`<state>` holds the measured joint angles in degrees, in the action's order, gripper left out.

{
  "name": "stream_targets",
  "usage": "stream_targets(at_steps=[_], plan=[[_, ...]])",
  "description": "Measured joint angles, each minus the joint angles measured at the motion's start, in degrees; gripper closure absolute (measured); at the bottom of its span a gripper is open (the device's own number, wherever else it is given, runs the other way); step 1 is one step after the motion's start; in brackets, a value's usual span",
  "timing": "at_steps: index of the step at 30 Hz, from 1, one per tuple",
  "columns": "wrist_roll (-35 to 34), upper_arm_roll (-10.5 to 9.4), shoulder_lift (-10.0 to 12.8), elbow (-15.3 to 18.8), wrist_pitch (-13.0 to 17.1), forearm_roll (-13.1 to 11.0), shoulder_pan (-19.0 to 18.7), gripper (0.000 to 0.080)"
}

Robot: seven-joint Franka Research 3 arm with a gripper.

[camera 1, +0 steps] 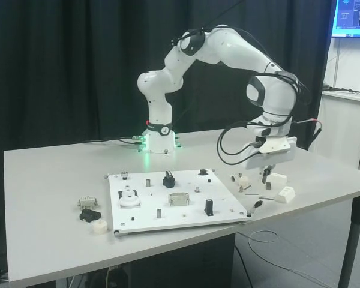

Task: Place square peg 3.

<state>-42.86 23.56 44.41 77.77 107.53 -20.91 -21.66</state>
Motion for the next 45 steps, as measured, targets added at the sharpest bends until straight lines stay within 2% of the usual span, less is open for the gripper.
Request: stream_targets(at_steps=[9,28,45], plan=[[-2.2,-0.05,0.0,2.2,1.9,0.3,-3.0,0.0727],[-5.3,-1.26,0.0,7.5,9.3,0.3,-7.0,0.0727],[-7.4,-1.34,0.0,9.3,11.7,1.3,-8.9,0.0727]])
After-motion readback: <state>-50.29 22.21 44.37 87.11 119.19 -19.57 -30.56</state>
